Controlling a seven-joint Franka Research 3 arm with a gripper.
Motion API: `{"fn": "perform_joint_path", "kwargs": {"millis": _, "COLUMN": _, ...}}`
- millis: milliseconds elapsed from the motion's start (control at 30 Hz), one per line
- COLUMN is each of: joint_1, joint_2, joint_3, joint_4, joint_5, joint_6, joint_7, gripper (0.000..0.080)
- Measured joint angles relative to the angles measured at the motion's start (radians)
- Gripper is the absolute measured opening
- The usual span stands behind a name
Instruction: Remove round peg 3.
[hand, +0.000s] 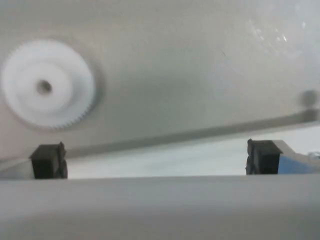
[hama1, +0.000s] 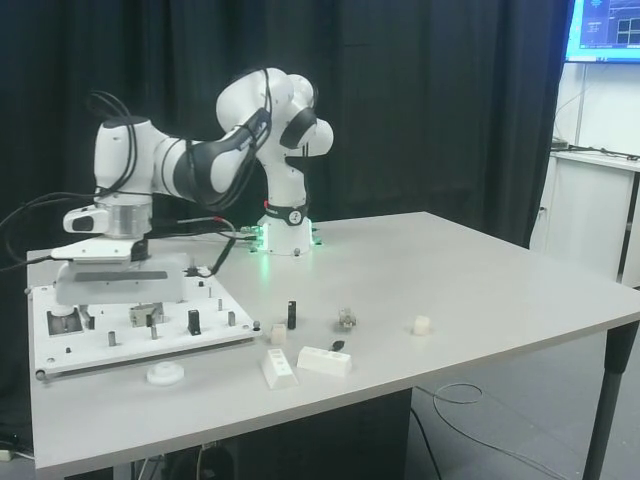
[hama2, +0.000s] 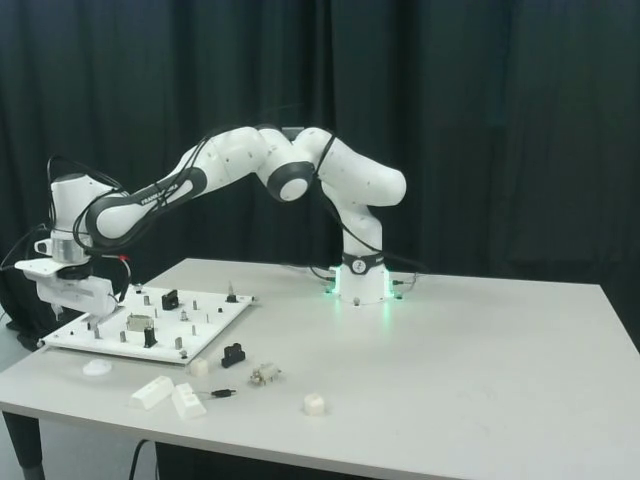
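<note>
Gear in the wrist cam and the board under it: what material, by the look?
Gear: probably moulded plastic, matte white, with fine even teeth and a stepped hub around the bore. Board: white, smooth, slightly glossy, showing a soft glare patch in the wrist view; plastic or painted sheet, cannot tell which.

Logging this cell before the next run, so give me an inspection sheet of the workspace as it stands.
Surface: grey table.
Job's things: white board with small pegs; which is round peg 3, cannot tell.
Clutter: white gear, two white blocks, white cylinder, small black parts.
Grippers: gripper open, empty, over the board's far end.
Cables: black cables beside the arm.
Surroundings: black curtain, screen.
</note>
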Motion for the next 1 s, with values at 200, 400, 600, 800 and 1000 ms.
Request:
{"fn": "perform_joint_path", "kwargs": {"millis": 200, "joint_1": -0.025, "joint_2": -0.005, "joint_3": 0.000, "joint_4": 0.000, "joint_5": 0.016, "joint_6": -0.021, "joint_7": -0.065, "gripper": 0.0800}}
{"fn": "perform_joint_path", "kwargs": {"millis": 400, "joint_1": -0.039, "joint_2": -0.009, "joint_3": 0.000, "joint_4": 0.000, "joint_5": 0.029, "joint_6": -0.045, "joint_7": -0.118, "gripper": 0.0800}}
{"fn": "perform_joint_path", "kwargs": {"millis": 600, "joint_1": -0.049, "joint_2": -0.009, "joint_3": 0.000, "joint_4": -0.007, "joint_5": 0.029, "joint_6": -0.057, "joint_7": -0.152, "gripper": 0.0800}}
{"fn": "perform_joint_path", "kwargs": {"millis": 800, "joint_1": -0.056, "joint_2": -0.009, "joint_3": 0.000, "joint_4": -0.026, "joint_5": 0.029, "joint_6": -0.062, "joint_7": -0.180, "gripper": 0.0800}}
{"fn": "perform_joint_path", "kwargs": {"millis": 1000, "joint_1": -0.059, "joint_2": -0.009, "joint_3": 0.001, "joint_4": -0.047, "joint_5": 0.032, "joint_6": -0.060, "joint_7": -0.201, "gripper": 0.0800}}
